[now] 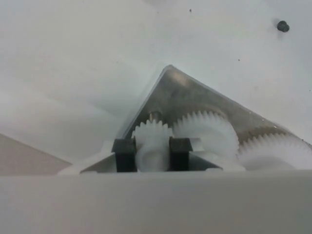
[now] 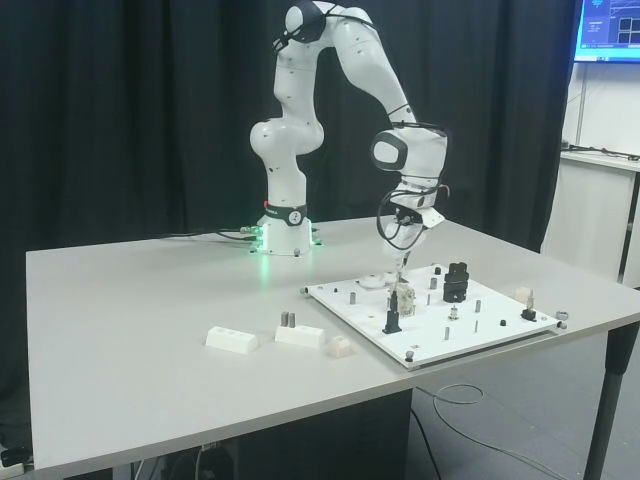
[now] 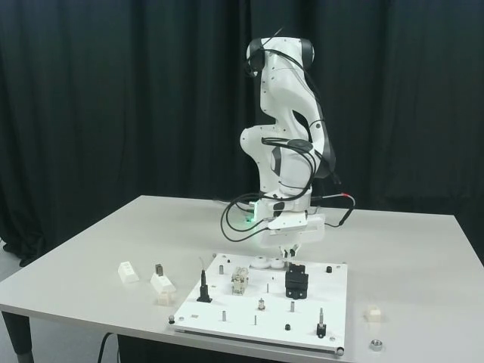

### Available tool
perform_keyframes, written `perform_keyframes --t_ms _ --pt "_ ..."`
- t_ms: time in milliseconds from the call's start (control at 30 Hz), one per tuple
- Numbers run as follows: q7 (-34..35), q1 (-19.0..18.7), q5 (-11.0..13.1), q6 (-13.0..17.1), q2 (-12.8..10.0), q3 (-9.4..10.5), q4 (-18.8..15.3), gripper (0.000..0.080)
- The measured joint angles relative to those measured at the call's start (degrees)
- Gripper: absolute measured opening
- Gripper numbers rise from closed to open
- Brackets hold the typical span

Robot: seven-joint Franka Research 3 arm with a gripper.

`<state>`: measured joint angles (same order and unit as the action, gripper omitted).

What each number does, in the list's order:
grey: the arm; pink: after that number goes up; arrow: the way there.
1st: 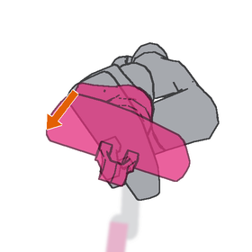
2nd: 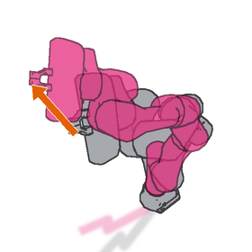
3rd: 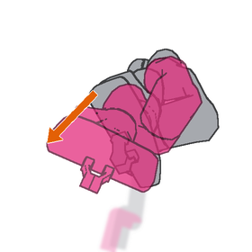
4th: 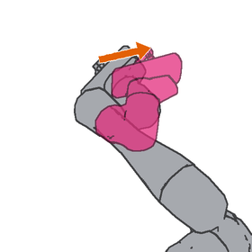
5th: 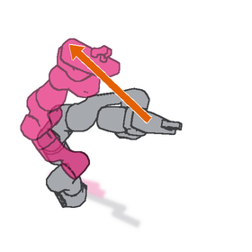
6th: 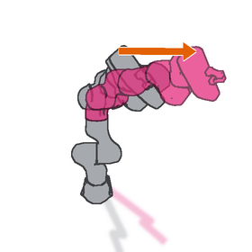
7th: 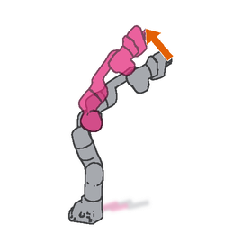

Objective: Insert small gear.

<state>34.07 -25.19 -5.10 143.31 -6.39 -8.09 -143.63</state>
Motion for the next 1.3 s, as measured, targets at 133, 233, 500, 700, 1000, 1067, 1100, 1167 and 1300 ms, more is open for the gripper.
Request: perform_keyframes --t_ms 133,233,500,700,1000,1067,1100,1167,1300 --pt "-0.6 0.1 0.5 -0.2 0.0 0.00 0.0 0.0140" --pt "-0.9 0.1 0.8 -0.9 0.0 0.00 0.1 0.0140" --pt "-2.2 0.1 1.1 -1.9 0.0 0.01 0.3 0.0140" --pt "-2.8 0.1 1.4 -1.7 0.0 0.02 0.3 0.0140" --pt "-4.0 0.3 1.5 -0.2 -0.3 0.02 0.4 0.0140" --pt "-4.3 0.4 1.5 0.1 -0.3 0.02 0.4 0.0140" --pt "-4.4 0.5 1.5 0.1 -0.3 0.02 0.4 0.0140" --pt "-4.6 0.7 1.5 0.1 -0.4 0.02 0.4 0.0140" --pt "-5.0 0.7 1.6 0.1 -0.5 0.03 0.4 0.0140"
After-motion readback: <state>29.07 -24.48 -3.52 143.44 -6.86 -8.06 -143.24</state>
